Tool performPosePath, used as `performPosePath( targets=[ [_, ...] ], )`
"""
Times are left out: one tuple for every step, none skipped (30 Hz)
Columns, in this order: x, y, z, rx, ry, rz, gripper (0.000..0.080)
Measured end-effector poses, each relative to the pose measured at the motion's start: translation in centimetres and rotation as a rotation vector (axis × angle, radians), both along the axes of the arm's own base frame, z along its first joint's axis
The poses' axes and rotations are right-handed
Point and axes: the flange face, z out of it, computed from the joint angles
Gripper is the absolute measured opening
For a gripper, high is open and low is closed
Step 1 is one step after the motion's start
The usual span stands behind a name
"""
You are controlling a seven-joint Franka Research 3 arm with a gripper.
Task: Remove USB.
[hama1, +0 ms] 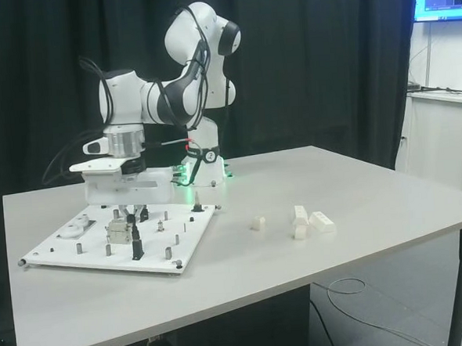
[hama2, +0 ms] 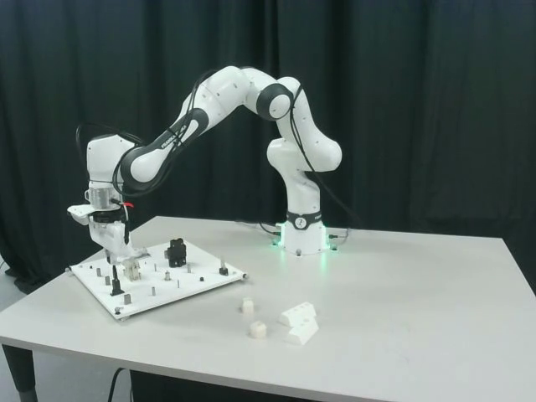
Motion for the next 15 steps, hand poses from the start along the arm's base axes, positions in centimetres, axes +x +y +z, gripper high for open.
performPosePath(
  targets=[
    [-0.01, -0.01, 0.0, 0.0, 0.0, 0.0, 0.0023],
    [-0.01, -0.01, 0.01, 0.001, 0.001, 0.0, 0.0023],
    [0.01, 0.0, 0.02, 0.001, 0.001, 0.0, 0.0023],
    [0.02, 0.01, 0.03, 0.002, 0.001, -0.001, 0.0023],
    [0.04, 0.01, 0.04, 0.002, 0.001, -0.001, 0.0023],
    [0.07, 0.02, 0.05, 0.003, 0.001, -0.001, 0.0023],
    [0.11, 0.03, 0.06, 0.003, 0.002, -0.002, 0.0023],
    [0.16, 0.04, 0.07, 0.003, 0.002, -0.002, 0.0023],
    [0.22, 0.05, 0.08, 0.002, 0.001, -0.004, 0.0023],
    [0.29, 0.06, 0.11, 0.002, 0.001, -0.005, 0.0023],
    [0.37, 0.07, 0.15, 0.002, 0.001, -0.006, 0.0023],
    [0.46, 0.07, 0.21, 0.001, 0.0, -0.007, 0.0023],
    [0.56, 0.08, 0.27, 0.001, 0.0, -0.01, 0.0023],
    [0.65, 0.07, 0.32, 0.001, -0.001, -0.013, 0.0023],
    [0.73, 0.07, 0.37, 0.0, -0.001, -0.015, 0.0023]
  ],
)
